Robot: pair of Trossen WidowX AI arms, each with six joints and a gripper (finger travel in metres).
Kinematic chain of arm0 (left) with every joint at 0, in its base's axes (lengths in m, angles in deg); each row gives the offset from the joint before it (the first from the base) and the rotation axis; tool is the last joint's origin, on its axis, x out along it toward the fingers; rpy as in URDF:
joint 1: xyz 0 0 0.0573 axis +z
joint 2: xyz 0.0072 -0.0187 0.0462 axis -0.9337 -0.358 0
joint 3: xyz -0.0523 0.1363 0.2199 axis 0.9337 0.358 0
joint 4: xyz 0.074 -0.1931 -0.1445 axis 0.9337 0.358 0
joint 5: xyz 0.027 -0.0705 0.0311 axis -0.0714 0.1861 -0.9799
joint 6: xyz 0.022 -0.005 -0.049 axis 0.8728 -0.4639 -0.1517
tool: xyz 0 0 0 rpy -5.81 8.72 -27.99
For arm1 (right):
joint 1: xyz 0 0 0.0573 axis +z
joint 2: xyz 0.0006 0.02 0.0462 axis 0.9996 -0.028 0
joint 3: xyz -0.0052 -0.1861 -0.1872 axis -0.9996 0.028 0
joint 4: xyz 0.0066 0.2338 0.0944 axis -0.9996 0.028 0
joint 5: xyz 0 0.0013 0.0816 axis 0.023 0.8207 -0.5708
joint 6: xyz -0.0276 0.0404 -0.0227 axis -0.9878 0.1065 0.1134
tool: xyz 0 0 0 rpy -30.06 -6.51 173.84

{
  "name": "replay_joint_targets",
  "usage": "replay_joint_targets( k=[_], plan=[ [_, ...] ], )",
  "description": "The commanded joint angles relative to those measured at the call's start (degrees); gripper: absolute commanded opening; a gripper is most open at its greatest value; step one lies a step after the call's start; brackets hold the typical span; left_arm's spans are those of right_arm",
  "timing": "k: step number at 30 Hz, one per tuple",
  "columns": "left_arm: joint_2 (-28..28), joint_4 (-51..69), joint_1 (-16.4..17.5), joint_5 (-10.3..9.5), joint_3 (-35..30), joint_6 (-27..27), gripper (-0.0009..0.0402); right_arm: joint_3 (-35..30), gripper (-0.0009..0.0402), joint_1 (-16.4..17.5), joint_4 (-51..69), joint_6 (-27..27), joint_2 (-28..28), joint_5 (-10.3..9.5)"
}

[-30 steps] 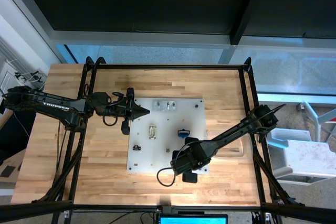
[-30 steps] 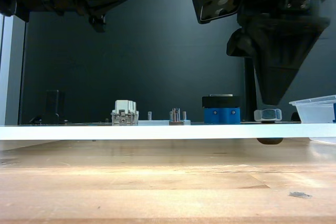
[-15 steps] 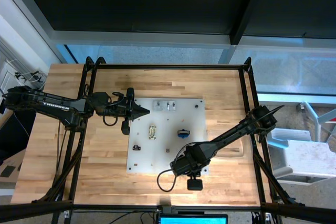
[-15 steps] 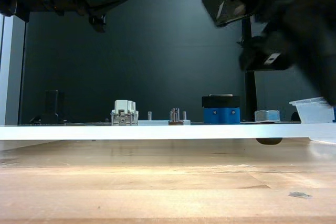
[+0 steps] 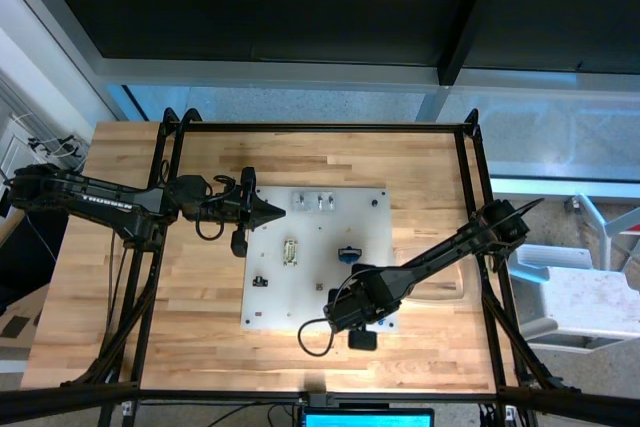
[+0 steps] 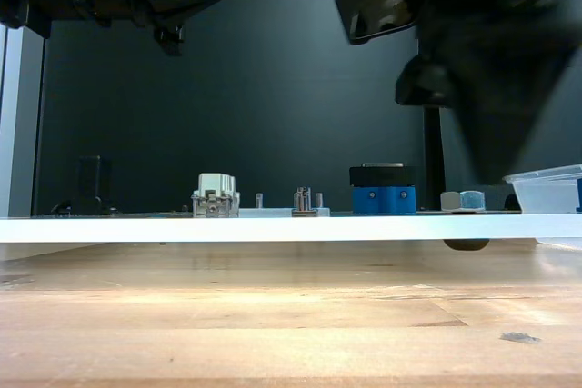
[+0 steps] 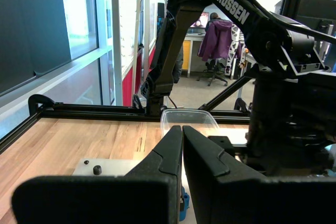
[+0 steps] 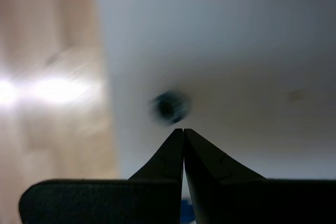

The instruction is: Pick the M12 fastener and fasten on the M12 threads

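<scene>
Over the near right corner of the white board [image 5: 270, 292], the right gripper [image 5: 365, 317] points downward, its arm reaching in from the board's right side. The right wrist view shows this gripper [image 8: 184, 130] clenched, its two fingers [image 8: 163, 156] pressed flat together with nothing between them. Just beyond their tips a smeared dark round spot [image 8: 169, 107] lies on the board; it is too blurred to say whether it is nut or stud. Seen from table height, the right gripper [image 6: 496, 165] is a dark blur above the board's right end. Below it the small silver M12 nut [image 6: 462, 200] sits low at board level, apart from the fingers, between the blue connector [image 6: 383, 197] and the clear container [image 6: 546, 188]. No ribs show beneath the nut. From above, the arm covers that part of the board, so I cannot tell whether the nut is on its stud; the container [image 5: 440, 282] lies just off the board's right edge with nothing visible inside it. Above the board's far left edge hangs the left gripper [image 5: 278, 211], raised well clear of the board [image 6: 273, 227] and pointing toward its middle. Its own camera shows the left gripper [image 7: 182, 129] closed on nothing, fingers [image 7: 165, 153] meeting along a thin seam, with the container [image 7: 189, 118] beyond the board's far side from it.
</scene>
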Motion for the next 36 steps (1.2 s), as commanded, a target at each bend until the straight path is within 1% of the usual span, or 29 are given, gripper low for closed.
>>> replay_joint_targets(
  k=[1,13,17,18,19,20,23,24,25,27,32,33,34,36],
  plan=[
    [-0.02,-0.02,0.0,0.0,0.0,0.02,0.0,0.11,0.0,-0.26,-0.31,0.81,-0.13,2.86],
    [-0.02,-0.02,0.02,0.0,0.0,0.0,0.0,1.6,0.0,-0.46,-2.62,1.01,-0.13,2.8],
    [-0.02,-0.02,0.02,0.0,0.0,0.0,0.0,1.6,0.0,-0.46,-2.69,0.94,-0.13,2.1],
    [-0.02,-0.02,0.02,0.0,0.0,0.0,0.0,1.6,0.0,-0.46,-2.75,0.9,-0.13,1.38],
    [-0.02,-0.02,0.02,0.0,0.0,0.02,0.0,1.6,0.0,-0.46,-2.8,0.74,-0.13,0.0],
    [-0.02,-0.02,0.0,0.0,0.0,0.02,0.0,1.6,0.0,-0.48,-2.89,0.55,-0.13,-2.25],
    [-0.02,-0.02,0.02,0.0,0.0,0.02,0.0,1.55,0.0,-0.5,-2.91,-1.73,-0.09,-10.6],
    [-0.02,-0.02,0.02,0.0,0.0,0.0,0.0,1.57,0.0,-0.48,-2.84,-2.1,-0.04,-12.7],
    [-0.02,-0.02,0.02,0.0,0.0,0.0,0.0,1.57,0.0,-0.48,-2.73,-2.23,-0.04,-14.12],
    [-0.02,-0.02,0.0,0.0,0.0,0.02,0.0,1.55,0.0,-0.46,-2.34,-2.27,-0.02,-15.41],
    [-0.02,0.0,0.02,0.0,0.0,0.0,0.0,1.57,0.0,-0.48,-2.08,-2.25,0.0,-15.17],
    [-0.02,0.0,0.02,0.0,0.0,0.02,0.0,1.55,0.0,-0.48,-2.05,-2.16,0.0,-14.64],
    [-0.02,-0.02,0.02,0.0,0.0,0.02,0.0,1.57,0.0,-0.48,-2.03,-2.01,0.04,-13.57],
    [-0.02,-0.02,0.02,0.0,0.0,0.02,0.0,1.55,0.0,-0.48,-1.84,-1.62,0.35,-10.64]
  ],
)
